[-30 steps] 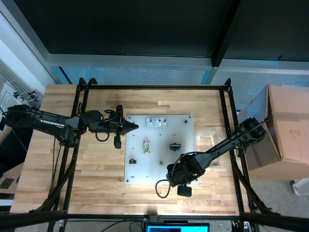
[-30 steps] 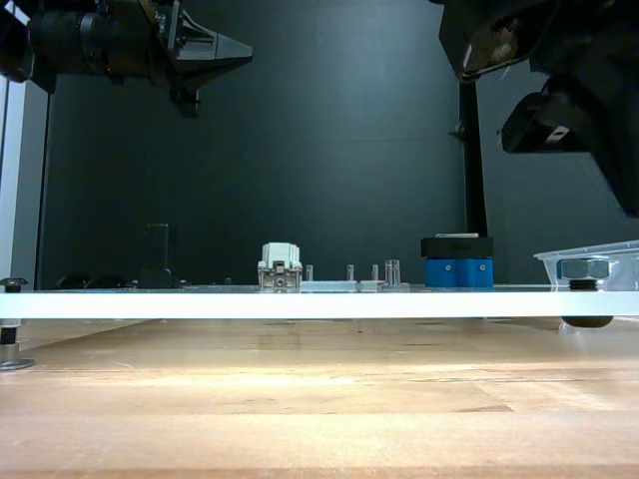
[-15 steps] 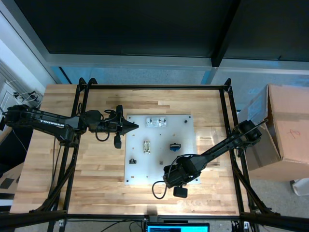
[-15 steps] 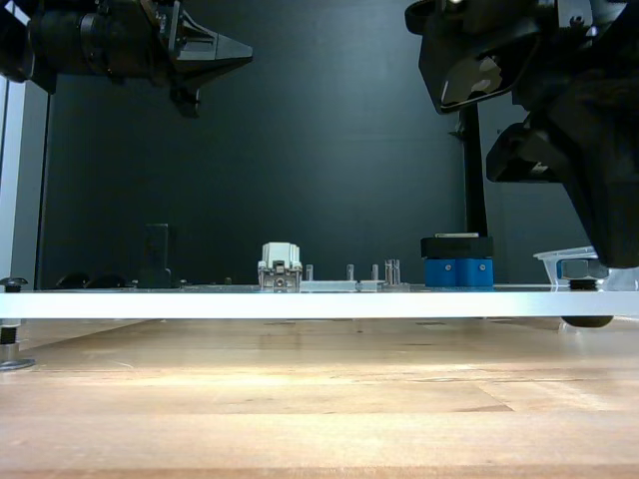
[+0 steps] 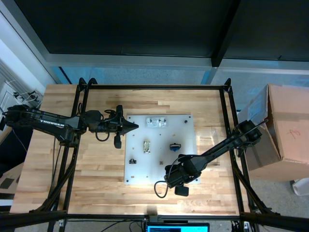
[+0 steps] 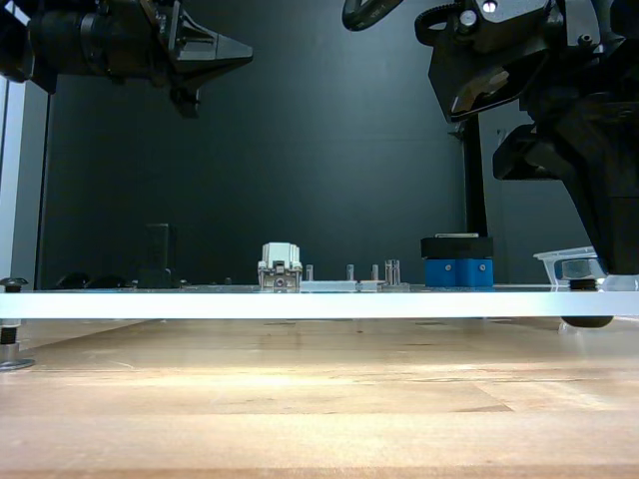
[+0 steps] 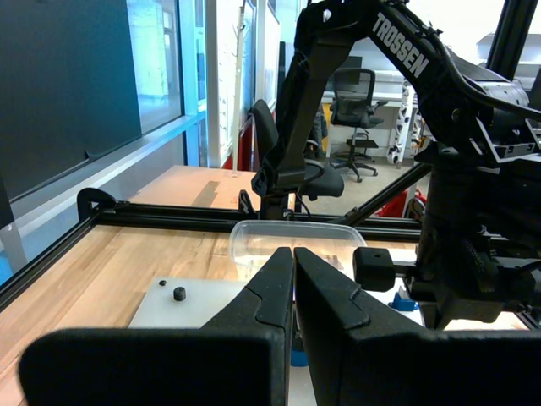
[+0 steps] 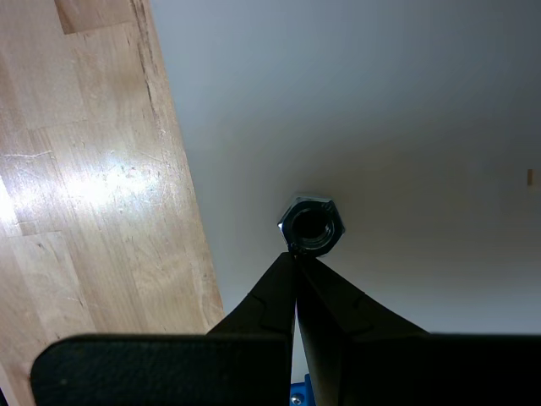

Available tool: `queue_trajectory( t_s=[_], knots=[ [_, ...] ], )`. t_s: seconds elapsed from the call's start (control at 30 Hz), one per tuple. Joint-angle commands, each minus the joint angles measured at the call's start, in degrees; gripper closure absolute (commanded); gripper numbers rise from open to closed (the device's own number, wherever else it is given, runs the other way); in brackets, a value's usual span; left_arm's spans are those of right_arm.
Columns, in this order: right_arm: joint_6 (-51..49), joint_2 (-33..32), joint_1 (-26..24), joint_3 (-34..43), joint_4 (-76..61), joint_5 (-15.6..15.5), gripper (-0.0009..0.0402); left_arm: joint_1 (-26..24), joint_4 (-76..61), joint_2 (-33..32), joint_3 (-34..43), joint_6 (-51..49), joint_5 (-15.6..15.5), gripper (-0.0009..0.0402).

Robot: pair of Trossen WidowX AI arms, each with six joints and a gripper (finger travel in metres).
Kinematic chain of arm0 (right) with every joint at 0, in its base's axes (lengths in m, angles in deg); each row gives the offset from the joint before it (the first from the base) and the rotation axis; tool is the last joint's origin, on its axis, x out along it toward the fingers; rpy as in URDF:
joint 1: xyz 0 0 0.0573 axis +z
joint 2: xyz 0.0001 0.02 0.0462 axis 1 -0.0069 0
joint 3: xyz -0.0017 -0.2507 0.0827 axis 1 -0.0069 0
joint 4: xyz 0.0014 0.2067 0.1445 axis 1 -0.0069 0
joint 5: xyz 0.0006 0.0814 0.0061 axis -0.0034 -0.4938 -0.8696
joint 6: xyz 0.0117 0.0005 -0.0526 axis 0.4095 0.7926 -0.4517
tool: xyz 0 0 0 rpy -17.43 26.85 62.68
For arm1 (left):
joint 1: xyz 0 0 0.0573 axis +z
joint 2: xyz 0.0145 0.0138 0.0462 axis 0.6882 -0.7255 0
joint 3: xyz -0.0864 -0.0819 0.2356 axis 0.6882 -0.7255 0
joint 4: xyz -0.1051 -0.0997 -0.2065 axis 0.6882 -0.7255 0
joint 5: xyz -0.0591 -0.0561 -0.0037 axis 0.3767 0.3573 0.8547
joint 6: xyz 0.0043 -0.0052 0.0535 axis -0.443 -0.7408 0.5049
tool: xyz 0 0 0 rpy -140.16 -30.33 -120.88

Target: Unfasten the M12 nut and place it in the container

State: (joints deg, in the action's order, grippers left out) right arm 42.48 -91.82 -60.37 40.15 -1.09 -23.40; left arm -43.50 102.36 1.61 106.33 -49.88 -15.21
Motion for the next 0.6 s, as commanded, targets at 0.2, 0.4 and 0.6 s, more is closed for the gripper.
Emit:
queue_trajectory(
  t_s=[0.2, 0.4, 0.6],
  knots=[
    [3.6, 1.8, 0.1, 1.0, -6.8, 18.3, 0.0393, 0.0, 0.0, 0.0, 0.0, 0.0, 0.0, 0.0393],
    [3.6, 2.0, 0.2, 1.3, -7.4, 16.7, 0.0393, 0.0, 0.0, 0.0, 0.0, 0.0, 0.0, 0.0393],
    [3.1, 2.1, 0.3, 4.7, -7.2, 5.7, 0.0393, 0.0, 0.0, 0.0, 0.0, 0.0, 0.0, 0.0393]
  ],
)
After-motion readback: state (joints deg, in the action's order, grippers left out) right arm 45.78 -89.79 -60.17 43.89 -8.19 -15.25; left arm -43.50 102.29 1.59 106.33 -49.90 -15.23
